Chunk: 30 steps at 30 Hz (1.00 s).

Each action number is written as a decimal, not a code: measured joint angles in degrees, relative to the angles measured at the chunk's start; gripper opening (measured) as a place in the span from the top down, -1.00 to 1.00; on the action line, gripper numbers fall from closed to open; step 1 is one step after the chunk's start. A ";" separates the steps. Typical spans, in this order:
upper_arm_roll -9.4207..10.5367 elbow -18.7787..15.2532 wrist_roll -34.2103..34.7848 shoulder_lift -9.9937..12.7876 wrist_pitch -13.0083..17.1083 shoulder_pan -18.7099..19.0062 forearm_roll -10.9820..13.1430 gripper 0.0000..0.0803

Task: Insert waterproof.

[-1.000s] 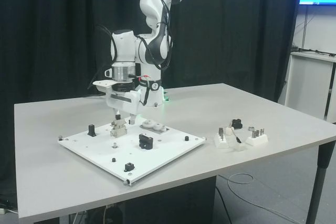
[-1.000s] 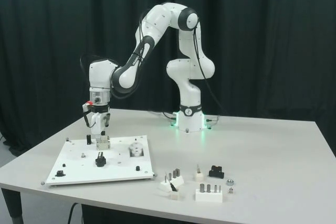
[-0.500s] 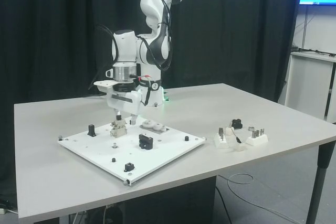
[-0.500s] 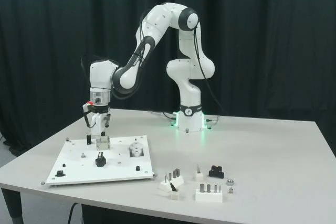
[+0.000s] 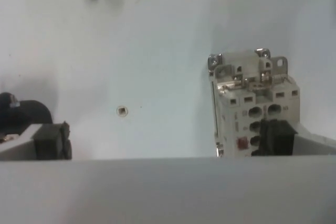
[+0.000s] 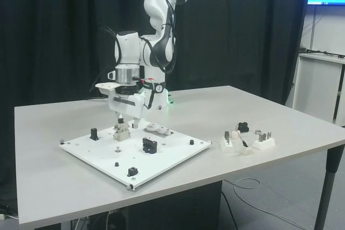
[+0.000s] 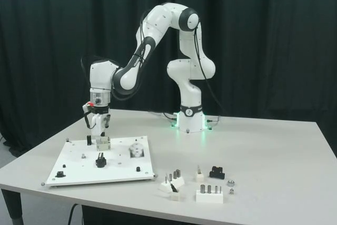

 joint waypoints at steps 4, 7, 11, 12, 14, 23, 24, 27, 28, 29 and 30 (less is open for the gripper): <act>-0.01 0.04 -0.20 0.11 0.10 0.00 0.00 -0.99; 0.02 0.09 -0.28 0.17 0.10 0.00 0.00 -0.99; 0.17 0.21 -0.40 0.20 0.11 0.00 0.00 -0.99; 0.23 0.25 -0.44 0.22 0.13 0.00 0.00 -0.99; 0.36 0.35 -0.50 0.32 0.26 0.01 0.00 -0.99; 0.73 1.05 -0.67 0.97 0.80 0.01 0.00 -0.99; 0.75 1.15 -0.70 1.09 0.89 0.01 0.00 -0.99; 0.73 1.52 -0.71 1.42 0.92 0.01 0.00 -0.99; 0.73 1.63 -0.72 1.53 0.92 0.01 0.00 -0.99; 0.72 1.75 -0.73 1.64 0.93 0.01 0.00 -0.99; 0.70 1.86 -0.77 1.74 0.97 0.01 0.00 -0.99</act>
